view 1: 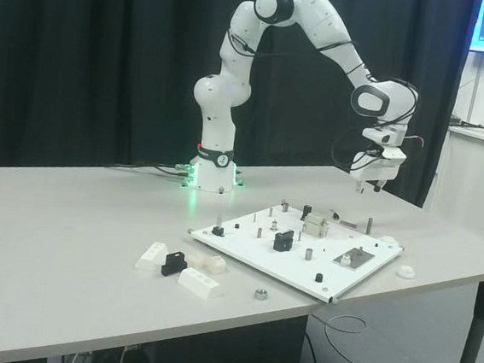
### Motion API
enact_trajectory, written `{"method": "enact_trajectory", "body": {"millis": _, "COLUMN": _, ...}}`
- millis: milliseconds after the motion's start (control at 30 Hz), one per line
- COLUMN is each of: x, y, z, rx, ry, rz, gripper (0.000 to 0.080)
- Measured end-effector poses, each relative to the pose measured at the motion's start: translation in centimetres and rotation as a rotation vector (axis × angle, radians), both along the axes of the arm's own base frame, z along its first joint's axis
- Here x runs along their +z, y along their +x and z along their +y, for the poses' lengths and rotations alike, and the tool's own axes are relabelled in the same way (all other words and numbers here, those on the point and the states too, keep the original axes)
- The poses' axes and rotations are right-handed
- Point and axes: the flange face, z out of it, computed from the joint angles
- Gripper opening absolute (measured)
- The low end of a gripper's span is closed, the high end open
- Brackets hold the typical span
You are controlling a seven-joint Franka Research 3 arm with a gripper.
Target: Remove waterproof.
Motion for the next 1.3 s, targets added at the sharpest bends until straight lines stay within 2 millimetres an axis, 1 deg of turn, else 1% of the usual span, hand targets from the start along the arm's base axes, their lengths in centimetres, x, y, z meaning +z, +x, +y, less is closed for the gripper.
{"method": "enact_trajectory", "body": {"millis": 367, "x": 0.1, "y": 0.3, "z": -0.3, "rx": -0.001, "ry": -0.006, "rz": -0.003, "gripper": 0.08}}
{"method": "enact_trajectory", "body": {"millis": 1300, "x": 1.3, "y": 2.2, "z": -1.5, "rx": 0.006, "ry": -0.021, "rz": -0.013, "gripper": 0.08}}
